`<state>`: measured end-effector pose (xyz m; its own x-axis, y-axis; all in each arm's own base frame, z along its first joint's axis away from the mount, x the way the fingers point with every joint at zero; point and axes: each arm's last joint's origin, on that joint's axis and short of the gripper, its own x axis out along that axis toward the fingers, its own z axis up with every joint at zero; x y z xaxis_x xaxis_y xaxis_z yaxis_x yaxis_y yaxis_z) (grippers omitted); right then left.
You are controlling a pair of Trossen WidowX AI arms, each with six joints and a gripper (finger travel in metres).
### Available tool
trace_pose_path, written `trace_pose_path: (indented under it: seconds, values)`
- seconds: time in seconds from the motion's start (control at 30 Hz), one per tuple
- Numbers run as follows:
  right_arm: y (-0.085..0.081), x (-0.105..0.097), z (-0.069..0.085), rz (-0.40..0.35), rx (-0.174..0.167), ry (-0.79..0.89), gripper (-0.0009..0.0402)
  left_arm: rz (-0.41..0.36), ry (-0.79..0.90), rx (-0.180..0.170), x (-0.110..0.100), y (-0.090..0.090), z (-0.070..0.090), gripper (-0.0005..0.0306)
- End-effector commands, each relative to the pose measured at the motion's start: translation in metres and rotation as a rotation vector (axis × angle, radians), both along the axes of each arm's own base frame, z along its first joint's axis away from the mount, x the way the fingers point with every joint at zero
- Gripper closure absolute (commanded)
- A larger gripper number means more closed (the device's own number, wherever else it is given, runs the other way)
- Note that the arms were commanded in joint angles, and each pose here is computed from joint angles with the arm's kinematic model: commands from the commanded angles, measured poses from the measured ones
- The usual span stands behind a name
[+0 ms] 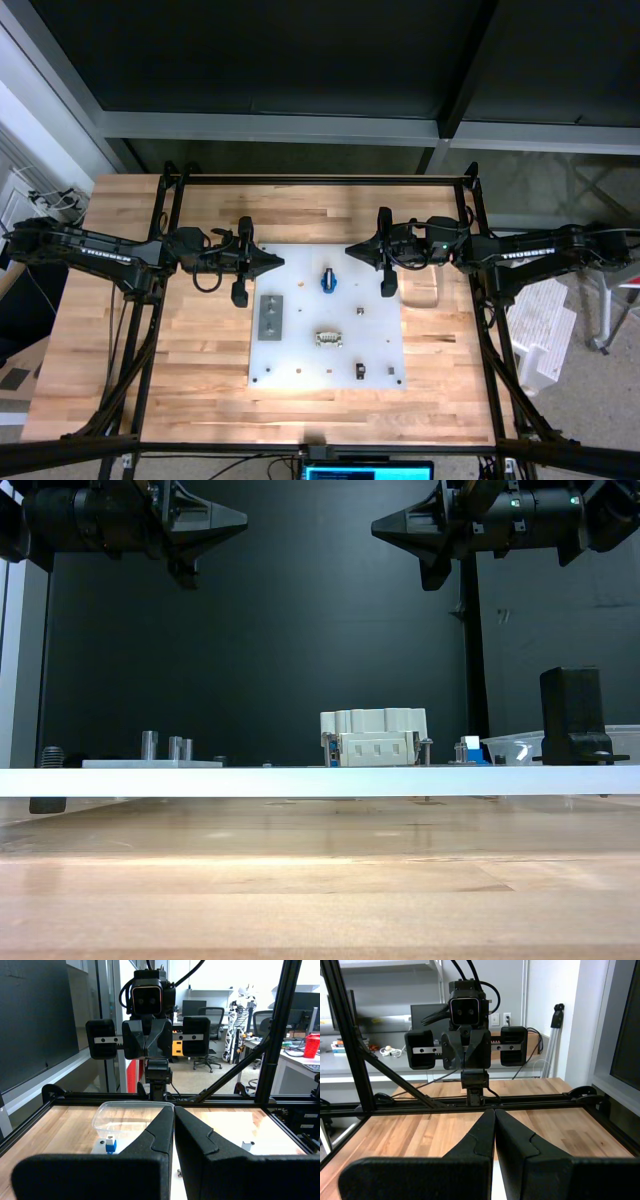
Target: Pick the 16mm bar and install on taskboard
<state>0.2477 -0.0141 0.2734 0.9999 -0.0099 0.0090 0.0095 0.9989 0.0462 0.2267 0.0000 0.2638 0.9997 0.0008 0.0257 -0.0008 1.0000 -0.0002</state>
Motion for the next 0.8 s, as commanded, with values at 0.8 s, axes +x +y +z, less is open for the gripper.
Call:
trace_pose_path:
  seconds: [0.8]
  values:
    - [0.0011,-0.0016,-0.0045,-0.004,0.005,-0.011,0.0393,0.000,0.000,0.000,0.0000,0.0000,0.0001,0.0300]
